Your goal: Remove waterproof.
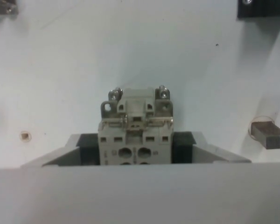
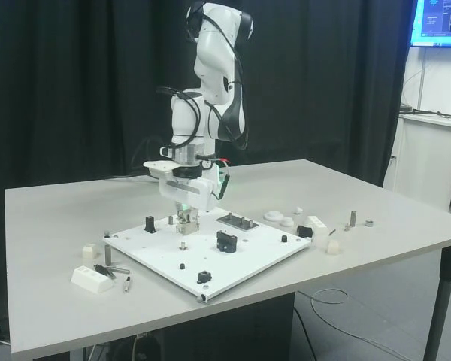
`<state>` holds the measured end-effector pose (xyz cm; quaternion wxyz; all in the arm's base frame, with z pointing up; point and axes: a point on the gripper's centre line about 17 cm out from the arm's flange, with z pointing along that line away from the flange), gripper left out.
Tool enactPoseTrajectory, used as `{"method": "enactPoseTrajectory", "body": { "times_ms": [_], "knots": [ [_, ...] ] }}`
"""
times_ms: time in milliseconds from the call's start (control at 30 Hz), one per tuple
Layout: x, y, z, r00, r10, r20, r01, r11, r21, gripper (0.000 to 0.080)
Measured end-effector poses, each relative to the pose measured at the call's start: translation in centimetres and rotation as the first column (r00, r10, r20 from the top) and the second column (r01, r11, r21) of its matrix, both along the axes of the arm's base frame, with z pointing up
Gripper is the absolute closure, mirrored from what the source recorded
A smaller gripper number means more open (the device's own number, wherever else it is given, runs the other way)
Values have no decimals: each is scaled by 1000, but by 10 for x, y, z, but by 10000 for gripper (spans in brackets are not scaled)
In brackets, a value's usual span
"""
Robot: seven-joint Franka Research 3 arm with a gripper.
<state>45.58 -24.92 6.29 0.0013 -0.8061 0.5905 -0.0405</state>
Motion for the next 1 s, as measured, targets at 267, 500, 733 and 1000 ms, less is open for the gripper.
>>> {"method": "enactPoseTrajectory", "body": {
  "times_ms": [267,500,733,1000],
  "knots": [
    [0,0,0,1000,-1,6,1,1000,0,489],
    [0,0,0,1000,-1,7,1,1000,0,489],
    [1,0,1,1000,0,9,0,1000,-1,489],
    [4,-3,3,1000,1,14,-1,1000,-4,489]
  ]
}}
